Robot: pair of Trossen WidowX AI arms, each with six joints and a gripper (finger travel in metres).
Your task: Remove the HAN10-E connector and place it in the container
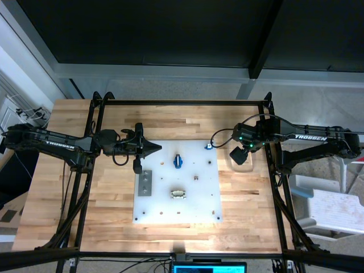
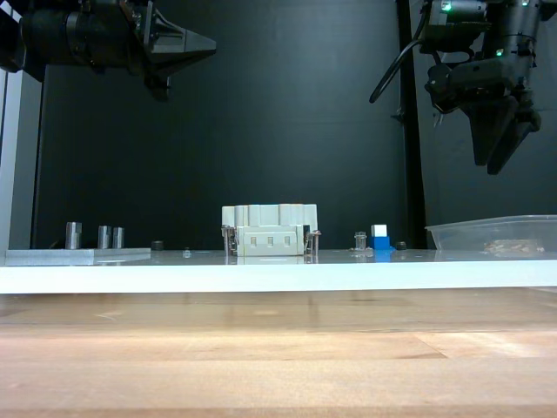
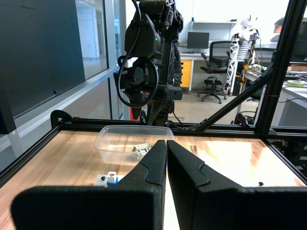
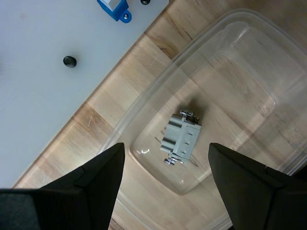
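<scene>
The connector [image 4: 183, 139] lies on its side on the floor of the container [image 4: 230, 28], free of any grip. The container sits on the table [image 1: 244, 227] just beside the board's [image 1: 193, 210] right edge, near its far corner.

The right gripper [image 4: 165, 146] hangs well above the container, pointing down. Its jaws are spread wide, one finger to each side of the connector below, and they hold nothing.

The left gripper [image 3: 166, 142] is raised over the board's far left part, pointing level towards the other arm. Its jaws are pressed together with nothing between them.

A similar beige block [image 1: 179, 195] stands upright on the board towards the near edge. A grey plate [image 1: 147, 183] lies by the board's left edge, and a blue piece [image 1: 178, 161] sits near the middle. A smaller blue and white piece [image 4: 115, 7] sits at the far right corner, close to the container
</scene>
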